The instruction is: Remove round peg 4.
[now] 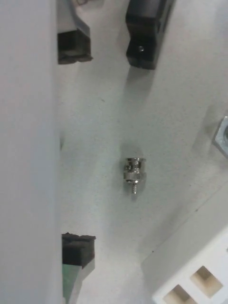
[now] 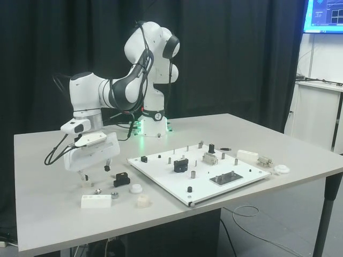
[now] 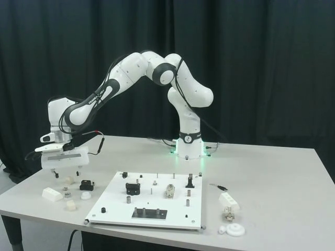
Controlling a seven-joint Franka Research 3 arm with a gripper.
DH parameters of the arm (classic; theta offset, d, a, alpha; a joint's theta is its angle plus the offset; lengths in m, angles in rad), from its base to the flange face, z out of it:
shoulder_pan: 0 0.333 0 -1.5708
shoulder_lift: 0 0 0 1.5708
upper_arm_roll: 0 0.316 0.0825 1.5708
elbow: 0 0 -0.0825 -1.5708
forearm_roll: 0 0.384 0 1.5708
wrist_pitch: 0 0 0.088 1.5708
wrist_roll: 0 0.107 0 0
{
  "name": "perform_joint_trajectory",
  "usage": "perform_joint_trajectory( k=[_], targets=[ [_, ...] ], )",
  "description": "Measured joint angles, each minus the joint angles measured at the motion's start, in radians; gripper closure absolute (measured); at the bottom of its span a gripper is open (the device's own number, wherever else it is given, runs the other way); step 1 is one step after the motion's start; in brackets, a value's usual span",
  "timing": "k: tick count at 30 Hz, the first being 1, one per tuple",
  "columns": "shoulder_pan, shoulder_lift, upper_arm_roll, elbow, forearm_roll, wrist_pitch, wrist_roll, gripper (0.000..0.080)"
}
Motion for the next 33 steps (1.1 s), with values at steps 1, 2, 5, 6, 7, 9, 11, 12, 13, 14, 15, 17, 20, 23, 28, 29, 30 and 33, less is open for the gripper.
perform_joint_trajectory(
  k=[1, 2, 5, 6, 7, 9, 11, 12, 13, 14, 15, 17, 20, 23, 28, 29, 30, 33],
  targets=[
    [0.0, 0.0, 0.0, 0.001, 0.0, 0.0, 0.003, 0.0003],
    [0.0, 0.0, 0.0, 0.001, 0.0, 0.0, 0.006, 0.0003],
    [0.0, 0.0, -0.001, 0.003, 0.0, 0.002, 0.015, 0.0003],
    [0.0, 0.0, -0.001, 0.004, 0.0, 0.002, 0.018, 0.0003],
    [0.0, 0.0, -0.001, 0.005, 0.0, 0.002, 0.022, 0.0003],
    [0.0, 0.0, -0.003, 0.008, 0.0, 0.002, 0.028, 0.0003],
    [0.0, -0.001, -0.004, 0.011, 0.0, 0.002, 0.034, 0.0003],
    [0.0, -0.001, -0.004, 0.013, 0.0, 0.002, 0.038, 0.0003],
    [0.0, -0.002, -0.004, 0.015, 0.0, 0.002, 0.042, 0.0003],
    [0.0, -0.002, -0.004, 0.017, 0.0, 0.001, 0.048, 0.0003],
    [0.001, -0.003, -0.004, 0.019, 0.0, 0.0, 0.053, 0.0003],
    [0.002, -0.006, -0.004, 0.022, 0.0, -0.002, 0.064, 0.0003],
    [0.004, -0.011, -0.005, 0.026, 0.0, -0.008, 0.085, 0.0003],
    [0.008, -0.018, -0.006, 0.027, 0.0, -0.012, 0.096, 0.0003],
    [0.013, -0.03, -0.008, 0.027, -0.001, -0.017, 0.096, 0.0003],
    [0.013, -0.032, -0.008, 0.027, -0.001, -0.018, 0.096, 0.0003],
    [0.014, -0.034, -0.008, 0.027, -0.001, -0.019, 0.096, 0.0003],
    [0.015, -0.038, -0.01, 0.027, -0.001, -0.023, 0.1, 0.0003]
  ],
)
